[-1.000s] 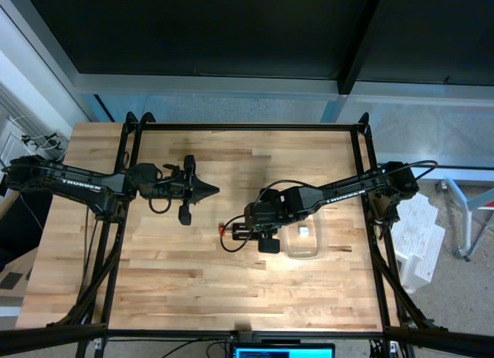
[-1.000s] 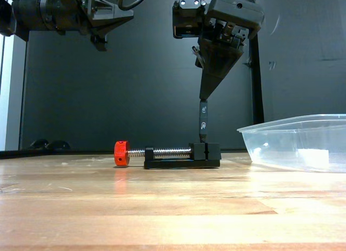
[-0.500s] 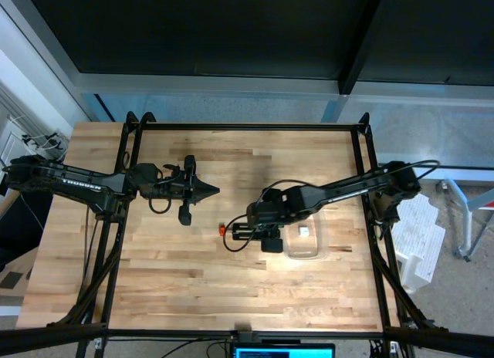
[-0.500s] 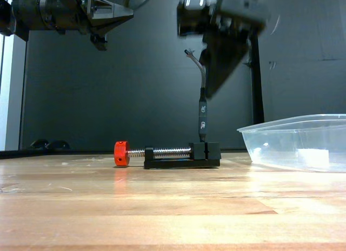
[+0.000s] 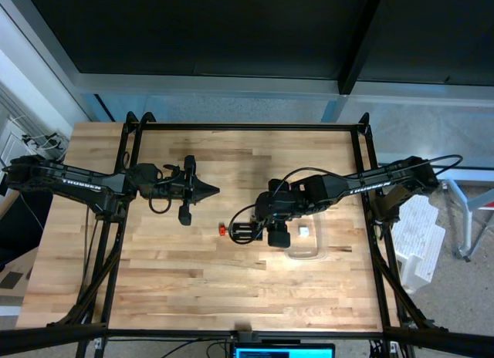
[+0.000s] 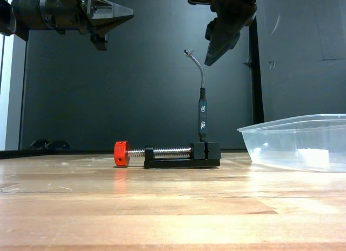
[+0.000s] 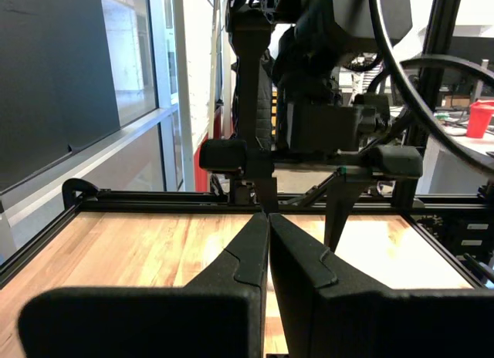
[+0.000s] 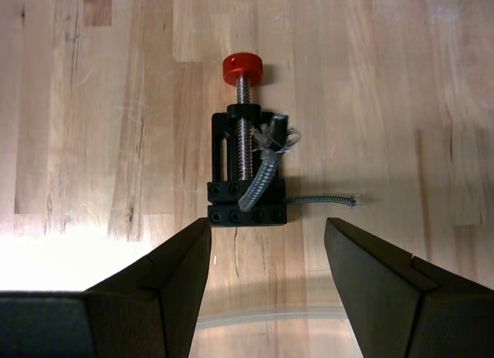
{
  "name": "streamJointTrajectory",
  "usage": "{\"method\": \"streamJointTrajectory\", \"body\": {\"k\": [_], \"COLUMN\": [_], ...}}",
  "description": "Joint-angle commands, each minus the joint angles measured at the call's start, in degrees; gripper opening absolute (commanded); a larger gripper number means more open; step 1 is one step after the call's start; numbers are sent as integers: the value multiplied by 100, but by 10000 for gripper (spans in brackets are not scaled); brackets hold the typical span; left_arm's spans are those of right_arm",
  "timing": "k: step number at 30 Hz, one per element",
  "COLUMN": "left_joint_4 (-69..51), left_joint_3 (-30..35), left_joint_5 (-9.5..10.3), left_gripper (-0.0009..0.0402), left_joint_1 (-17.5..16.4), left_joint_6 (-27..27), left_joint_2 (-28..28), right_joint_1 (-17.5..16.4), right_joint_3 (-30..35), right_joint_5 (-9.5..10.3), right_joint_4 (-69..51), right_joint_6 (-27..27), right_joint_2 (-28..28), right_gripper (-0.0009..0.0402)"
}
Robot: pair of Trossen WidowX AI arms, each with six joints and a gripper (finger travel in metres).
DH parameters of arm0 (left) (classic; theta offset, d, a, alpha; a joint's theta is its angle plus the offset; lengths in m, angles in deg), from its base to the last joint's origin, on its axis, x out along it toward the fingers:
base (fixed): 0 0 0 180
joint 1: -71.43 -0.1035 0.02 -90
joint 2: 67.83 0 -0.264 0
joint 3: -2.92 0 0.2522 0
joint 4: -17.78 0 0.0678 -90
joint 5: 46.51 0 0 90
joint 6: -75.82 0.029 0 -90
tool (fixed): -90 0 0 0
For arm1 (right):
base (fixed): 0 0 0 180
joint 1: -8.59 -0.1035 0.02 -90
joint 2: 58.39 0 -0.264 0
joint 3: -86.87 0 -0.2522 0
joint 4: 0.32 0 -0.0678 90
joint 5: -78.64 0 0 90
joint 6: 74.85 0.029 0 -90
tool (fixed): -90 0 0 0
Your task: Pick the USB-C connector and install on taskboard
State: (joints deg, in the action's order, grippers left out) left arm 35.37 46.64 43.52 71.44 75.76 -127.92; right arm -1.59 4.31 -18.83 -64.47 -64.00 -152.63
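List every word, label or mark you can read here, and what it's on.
"TROSSEN": white letters on the left arm; left hand hangs shut, high at left.
USB-C connector: two white marks, too small to read; right hand open above it.
Nothing else legible.

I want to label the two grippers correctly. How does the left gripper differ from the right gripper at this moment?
The left gripper is shut; the right gripper is open. The left gripper points level across the table, away from the work; the right gripper points down above the taskboard, where the connector stands. Both hold nothing and hang high over the table.
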Motion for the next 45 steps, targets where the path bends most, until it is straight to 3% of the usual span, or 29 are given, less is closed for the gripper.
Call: {"method": "streamJointTrajectory", "body": {"k": [1, 11, 14, 25, 29, 31, 35, 40, 45], "left_joint_4": [2, 2, 2, 2, 2, 4, 2, 2, 2], "left_joint_3": [0, 0, 0, 0, 0, 0, 0, 0, 0], "left_joint_5": [0, 0, 0, 0, 0, 0, 0, 0, 0], "left_gripper": [0, 0, 0, 0, 0, 0, 0, 0, 0], "left_joint_1": [0, -2, 0, -2, -2, 0, 0, 0, 0], "left_joint_6": [2, 2, 2, 2, 2, 2, 2, 2, 2], "left_joint_2": [-17, -15, -37, -35, -37, -35, -37, -37, -37], "right_joint_1": [-2, -2, 20, 501, 601, 673, 922, 1073, 1082], "right_joint_3": [13, 13, 13, -273, -660, -946, -1705, -2592, -3370], "right_joint_5": [-2, -4, -7, 17, 24, 122, 741, 737, 579], "right_joint_4": [7, -26, -11, 927, 1683, 2151, 3403, 4612, 5713], "right_joint_6": [20, -4, -55, -671, -791, -855, -811, -758, -785], "right_joint_2": [35, 96, 201, 837, 1172, 1366, 1814, 2389, 2826], "right_gripper": [204, 203, 187, -5, 9, 4, 2, 0, 0]}}
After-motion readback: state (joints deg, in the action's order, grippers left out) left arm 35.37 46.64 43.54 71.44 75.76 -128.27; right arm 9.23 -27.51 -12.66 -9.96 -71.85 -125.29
